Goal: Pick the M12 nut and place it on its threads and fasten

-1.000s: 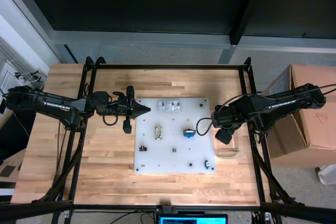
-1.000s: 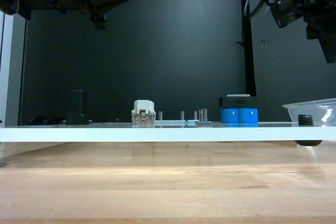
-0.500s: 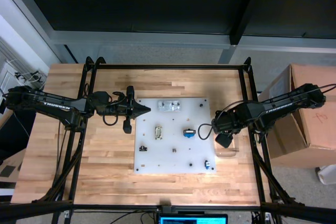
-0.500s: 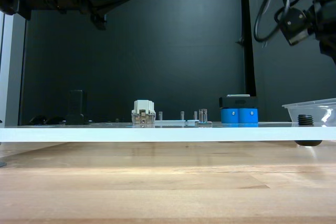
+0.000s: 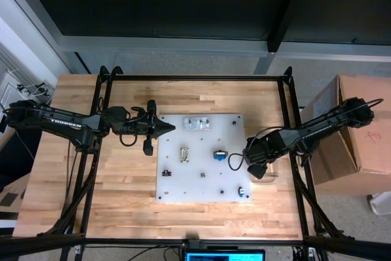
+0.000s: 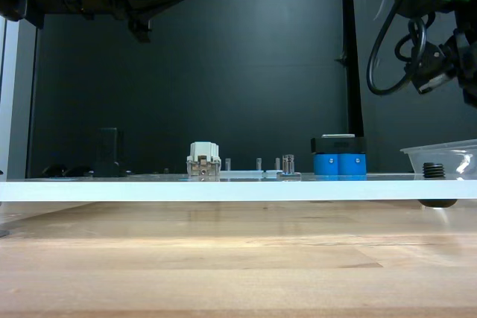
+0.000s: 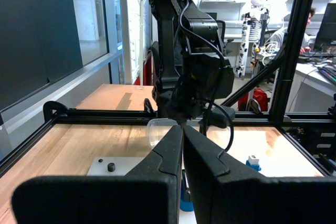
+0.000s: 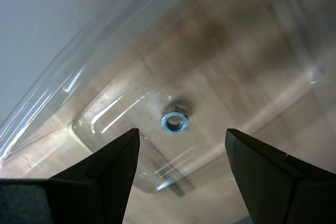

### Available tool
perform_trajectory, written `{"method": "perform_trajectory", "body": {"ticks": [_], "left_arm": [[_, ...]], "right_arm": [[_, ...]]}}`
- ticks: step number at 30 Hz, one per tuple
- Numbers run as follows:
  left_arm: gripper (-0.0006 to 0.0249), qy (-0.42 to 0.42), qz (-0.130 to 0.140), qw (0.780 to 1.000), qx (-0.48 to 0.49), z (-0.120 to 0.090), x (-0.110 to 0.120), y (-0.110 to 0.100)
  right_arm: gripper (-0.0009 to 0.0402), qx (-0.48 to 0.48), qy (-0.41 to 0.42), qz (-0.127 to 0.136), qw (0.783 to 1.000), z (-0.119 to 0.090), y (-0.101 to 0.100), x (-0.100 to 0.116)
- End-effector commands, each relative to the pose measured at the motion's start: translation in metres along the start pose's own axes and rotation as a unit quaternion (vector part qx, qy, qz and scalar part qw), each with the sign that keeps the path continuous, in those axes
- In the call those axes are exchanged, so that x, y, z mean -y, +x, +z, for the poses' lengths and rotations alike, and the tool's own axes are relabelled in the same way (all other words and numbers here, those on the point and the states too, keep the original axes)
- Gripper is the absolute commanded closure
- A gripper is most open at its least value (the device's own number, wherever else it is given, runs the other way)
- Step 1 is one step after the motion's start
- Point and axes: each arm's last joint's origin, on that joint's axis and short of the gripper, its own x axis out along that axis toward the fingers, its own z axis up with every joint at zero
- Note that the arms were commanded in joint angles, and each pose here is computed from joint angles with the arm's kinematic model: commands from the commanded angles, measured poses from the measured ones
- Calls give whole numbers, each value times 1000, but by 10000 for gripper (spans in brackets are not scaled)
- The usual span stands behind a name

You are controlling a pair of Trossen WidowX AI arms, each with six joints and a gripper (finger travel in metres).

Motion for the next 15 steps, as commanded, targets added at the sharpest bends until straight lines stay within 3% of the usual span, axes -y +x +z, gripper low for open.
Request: {"method": "perform_trajectory", "body": {"ticks": [1, 15], "left_arm": [[243, 0, 0, 1000, 0, 0, 0, 0], [243, 0, 0, 1000, 0, 0, 0, 0]], "right_arm": [[165, -2, 7, -1, 1000, -3, 4, 0], [165, -12, -8, -1, 1000, -5, 28, -6]]}}
